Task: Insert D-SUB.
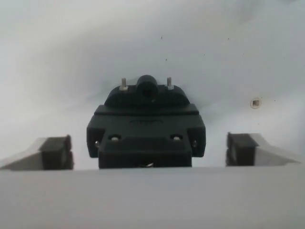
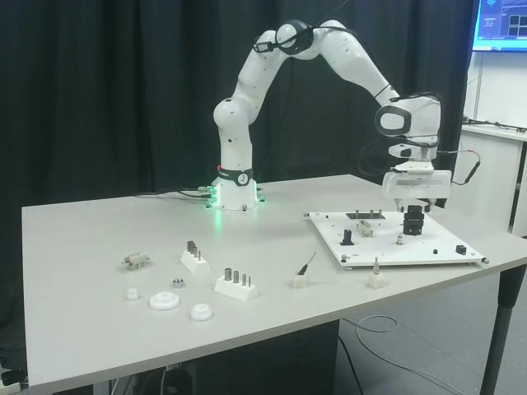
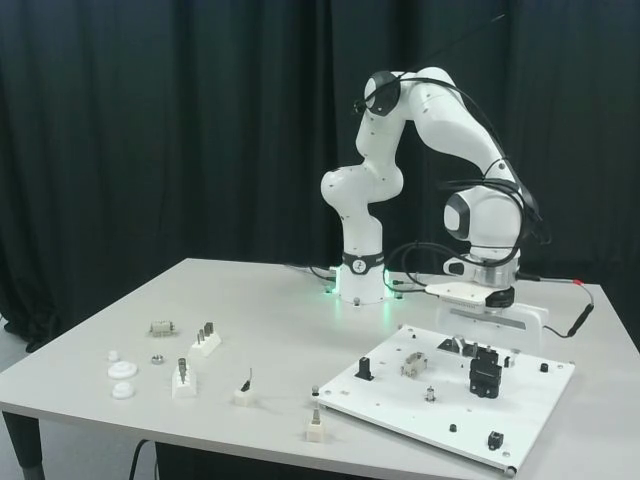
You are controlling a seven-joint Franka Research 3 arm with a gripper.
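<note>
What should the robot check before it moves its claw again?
1. Claw open: ok, a finger stands clear on each side of the black D-SUB connector.
2. Connector centred between the fingers: ok in the wrist view.
3. Connector standing on the white board: ok, it sits upright under the claw in both room views.
4. Connector pushed fully into its socket: cannot tell, the joint is hidden.
5. Both screws on the connector present: ok.
6. Way upward free: ok, nothing hangs above the arm.
</note>
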